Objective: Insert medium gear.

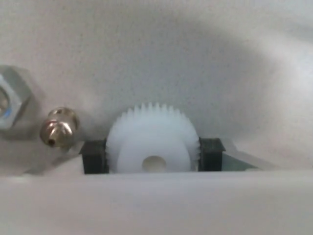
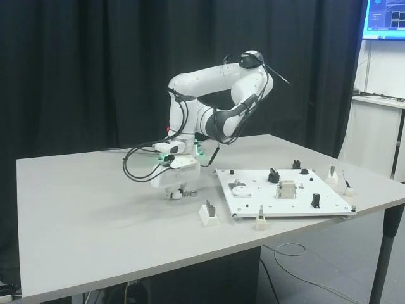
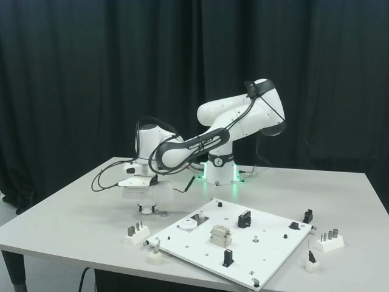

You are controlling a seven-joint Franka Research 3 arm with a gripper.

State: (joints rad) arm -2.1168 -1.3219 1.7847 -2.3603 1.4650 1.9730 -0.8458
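From my wrist camera, the white gear [image 1: 152, 142] is cut off along its lower part by a blurry grey band, so I can't see all its teeth. A metal nut [image 1: 11, 98] runs off the picture's edge. In both room views, the gripper [image 2: 178, 192] is too small for me to see what it holds.
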